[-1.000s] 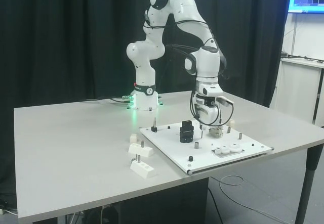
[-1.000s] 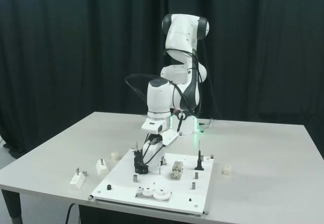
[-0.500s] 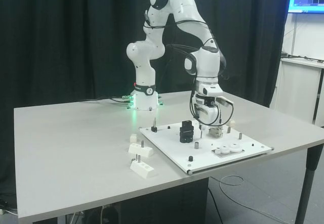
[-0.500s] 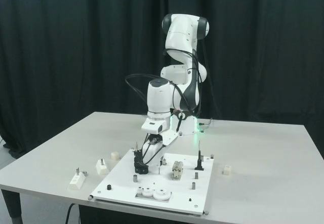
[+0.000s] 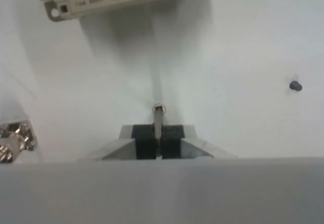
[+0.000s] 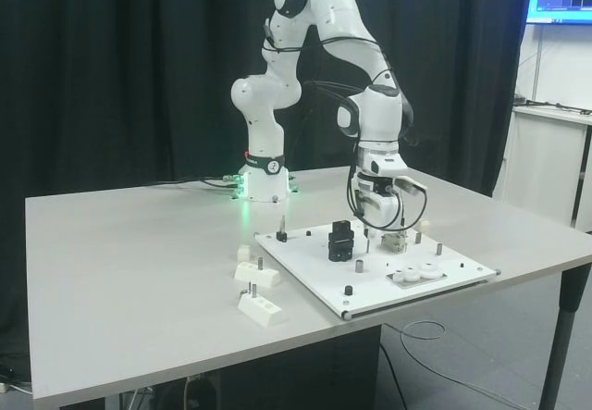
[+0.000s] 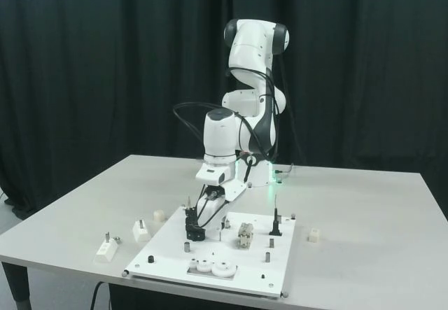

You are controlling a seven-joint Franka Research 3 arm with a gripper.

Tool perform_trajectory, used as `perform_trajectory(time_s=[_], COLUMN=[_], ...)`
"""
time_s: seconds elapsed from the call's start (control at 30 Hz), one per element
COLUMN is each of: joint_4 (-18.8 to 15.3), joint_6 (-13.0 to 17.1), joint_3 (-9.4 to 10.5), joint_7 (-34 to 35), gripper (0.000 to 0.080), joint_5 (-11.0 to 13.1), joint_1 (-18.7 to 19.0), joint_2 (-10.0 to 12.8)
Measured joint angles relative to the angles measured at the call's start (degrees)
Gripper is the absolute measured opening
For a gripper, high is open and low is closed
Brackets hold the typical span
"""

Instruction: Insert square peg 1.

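My gripper is shut on a thin grey square peg, whose lower tip hangs just above the white board. In the first room view the gripper hangs over the middle of the board, between a black block and a grey connector block. The second room view has the gripper low over the board, with the peg pointing straight down. I cannot see the hole under the peg.
A black block and a grey connector block stand close on either side of the gripper. White gears lie at the board's front. Two white holder blocks sit on the table beside the board.
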Motion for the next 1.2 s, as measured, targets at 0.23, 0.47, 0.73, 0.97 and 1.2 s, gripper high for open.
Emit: perform_trajectory(time_s=[0.23,0.47,0.73,0.97,1.2], joint_4=[0.0,0.0,0.0,0.0,0.0], joint_6=[0.3,0.39,0.39,0.32,0.25], joint_3=[0.05,0.05,0.06,0.06,0.06], joint_7=[0.0,0.0,0.0,0.0,0.0], gripper=[0.0021,0.0021,0.0021,0.0021,0.0021], joint_5=[-0.03,-0.21,-0.81,-0.86,-0.87], joint_1=[0.01,0.01,0.01,0.01,0.01], joint_2=[0.06,0.08,0.08,0.06,0.05])
